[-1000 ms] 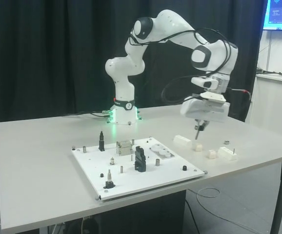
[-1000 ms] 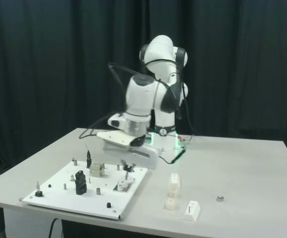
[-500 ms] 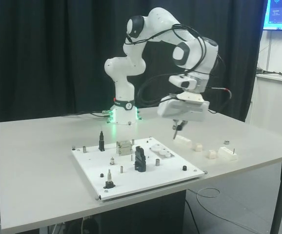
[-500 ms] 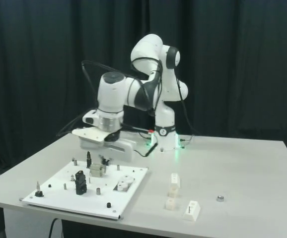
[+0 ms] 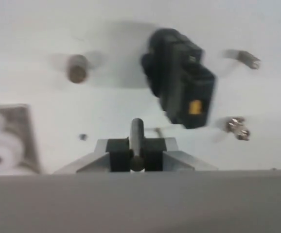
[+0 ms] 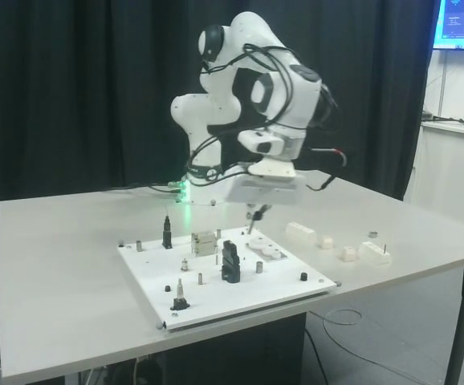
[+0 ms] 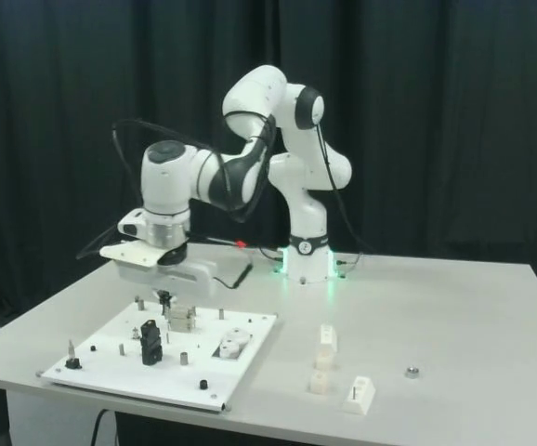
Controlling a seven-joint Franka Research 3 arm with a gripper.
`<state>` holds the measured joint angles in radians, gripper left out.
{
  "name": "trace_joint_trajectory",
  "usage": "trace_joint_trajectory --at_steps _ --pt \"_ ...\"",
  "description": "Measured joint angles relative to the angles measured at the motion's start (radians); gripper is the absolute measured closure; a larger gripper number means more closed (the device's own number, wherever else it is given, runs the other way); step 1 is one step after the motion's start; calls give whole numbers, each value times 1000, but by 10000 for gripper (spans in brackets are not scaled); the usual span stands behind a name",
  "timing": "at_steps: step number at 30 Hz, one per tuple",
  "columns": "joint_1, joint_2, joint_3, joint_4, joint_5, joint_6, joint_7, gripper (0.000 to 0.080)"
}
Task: Insert round peg 2.
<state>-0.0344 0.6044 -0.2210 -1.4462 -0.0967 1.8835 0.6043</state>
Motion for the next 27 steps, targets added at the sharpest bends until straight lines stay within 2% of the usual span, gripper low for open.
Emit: trace_joint_trajectory --at_steps 14,21,27 --pt "-66 -1 -34 -42 27 34 -122 745" --pt "-69 -4 -71 -77 51 52 -168 745" --pt "-70 -20 -105 -123 54 74 -191 745"
